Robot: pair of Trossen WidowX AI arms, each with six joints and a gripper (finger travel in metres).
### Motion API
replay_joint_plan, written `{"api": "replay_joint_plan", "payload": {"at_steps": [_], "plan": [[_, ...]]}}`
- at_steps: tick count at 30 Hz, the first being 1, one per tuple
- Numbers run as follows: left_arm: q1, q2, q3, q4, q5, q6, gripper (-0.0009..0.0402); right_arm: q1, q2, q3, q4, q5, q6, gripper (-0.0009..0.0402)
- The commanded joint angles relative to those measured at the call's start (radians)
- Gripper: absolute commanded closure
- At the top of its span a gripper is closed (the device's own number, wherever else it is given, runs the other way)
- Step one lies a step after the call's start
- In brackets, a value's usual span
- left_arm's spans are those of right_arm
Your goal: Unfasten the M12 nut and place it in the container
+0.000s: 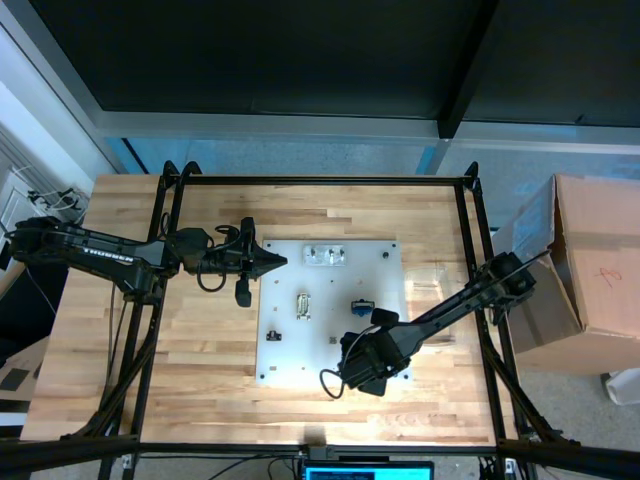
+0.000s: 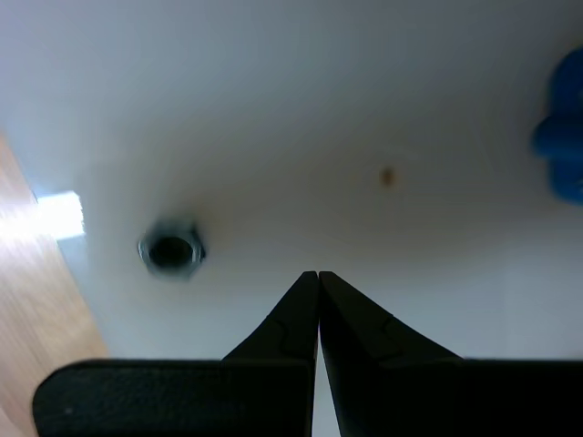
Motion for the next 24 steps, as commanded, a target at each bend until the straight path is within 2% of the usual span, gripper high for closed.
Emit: {"api": "replay_joint_plan", "payload": {"at_steps": [1, 3, 8, 10, 24], "plan": [[0.000, 0.000, 0.000, 0.000, 0.000, 0.000, 0.0393, 0.002, -0.015, 0.001, -0.001, -0.012, 0.003, 0.0393], [0.000, 0.000, 0.000, 0.002, 0.000, 0.000, 0.0393, 0.001, -0.018, 0.001, 0.003, -0.048, 0.002, 0.0393], [0.000, 0.000, 0.000, 0.001, 0.000, 0.000, 0.0393, 0.001, -0.019, 0.001, 0.063, -0.177, -0.015, 0.0393], [0.000, 0.000, 0.000, 0.001, 0.000, 0.000, 0.0393, 0.002, -0.019, 0.000, 0.100, -0.210, -0.024, 0.0393], [0.000, 0.000, 0.000, 0.001, 0.000, 0.000, 0.0393, 0.001, 0.026, -0.003, 0.200, -0.235, -0.029, 0.0393]]}}
